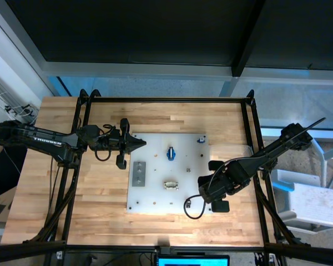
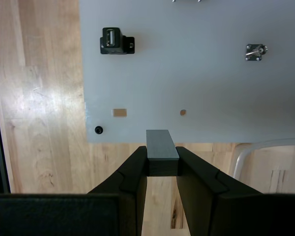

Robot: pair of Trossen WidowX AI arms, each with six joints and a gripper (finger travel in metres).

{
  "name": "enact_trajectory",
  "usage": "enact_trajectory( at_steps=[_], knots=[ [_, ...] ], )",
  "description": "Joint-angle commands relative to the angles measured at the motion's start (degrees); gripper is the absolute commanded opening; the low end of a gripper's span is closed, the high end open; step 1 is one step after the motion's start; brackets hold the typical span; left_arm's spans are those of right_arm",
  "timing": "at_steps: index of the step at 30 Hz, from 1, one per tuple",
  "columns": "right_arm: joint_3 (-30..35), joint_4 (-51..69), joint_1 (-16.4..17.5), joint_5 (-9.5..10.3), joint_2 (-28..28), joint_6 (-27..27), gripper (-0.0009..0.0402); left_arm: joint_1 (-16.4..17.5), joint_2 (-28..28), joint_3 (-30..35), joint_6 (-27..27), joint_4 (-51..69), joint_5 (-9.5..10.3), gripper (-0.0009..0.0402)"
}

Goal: Pick the 16mm bar from the taskboard and place it in the container

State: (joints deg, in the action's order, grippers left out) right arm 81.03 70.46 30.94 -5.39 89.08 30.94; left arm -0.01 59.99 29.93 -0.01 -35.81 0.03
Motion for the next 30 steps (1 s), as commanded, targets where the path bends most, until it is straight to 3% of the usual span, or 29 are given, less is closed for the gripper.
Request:
enact_trajectory(
  at_steps=[1, 21, 30],
  knots=[
    [-1.62, -0.63, -0.79, -0.02, -1.16, 0.07, 0.0012, 0.02, 0.0, 0.02, 0.0, 0.0, 0.0, 0.0],
    [-13.86, -1.75, -8.72, -0.17, -11.67, 0.13, 0.0012, 0.0, 0.0, 0.02, 0.0, -0.02, 0.0, 0.0],
    [-20.28, -1.92, -14.23, -0.15, -17.46, -0.28, 0.0012, 0.0, 0.0, 0.02, 0.0, -0.02, 0.0, 0.0]
  ],
)
